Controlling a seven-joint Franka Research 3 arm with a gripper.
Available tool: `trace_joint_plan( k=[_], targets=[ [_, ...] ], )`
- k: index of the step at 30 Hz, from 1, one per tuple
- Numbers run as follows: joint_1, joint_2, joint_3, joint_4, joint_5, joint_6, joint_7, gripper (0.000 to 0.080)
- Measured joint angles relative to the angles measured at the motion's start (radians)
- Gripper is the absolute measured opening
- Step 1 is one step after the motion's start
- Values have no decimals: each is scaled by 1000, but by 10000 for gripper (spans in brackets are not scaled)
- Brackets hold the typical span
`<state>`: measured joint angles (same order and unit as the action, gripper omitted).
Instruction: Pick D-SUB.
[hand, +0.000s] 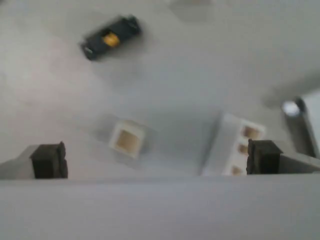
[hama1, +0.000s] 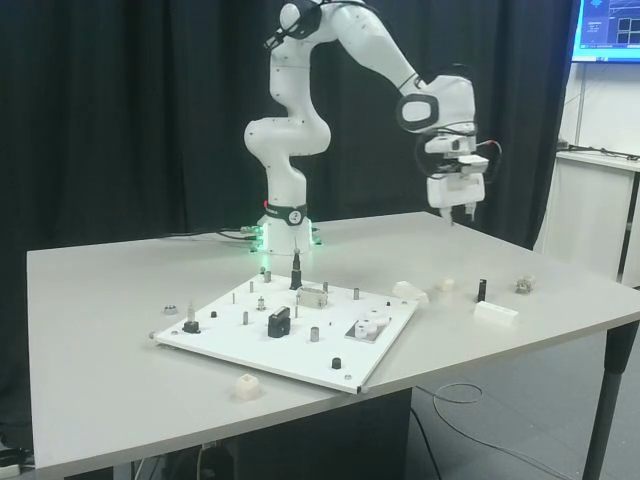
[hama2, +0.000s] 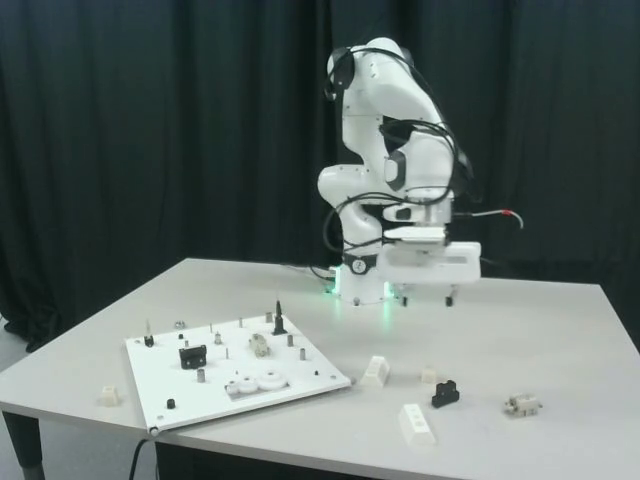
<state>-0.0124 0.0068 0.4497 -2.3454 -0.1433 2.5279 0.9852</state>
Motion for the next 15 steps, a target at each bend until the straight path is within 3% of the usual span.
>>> trace_joint_plan(
  k=[6, 15],
  targets=[
    [0, 94, 46, 87, -35, -6, -130, 800],
    [1, 214, 72, 215, -91, -82, -136, 800]
  ],
)
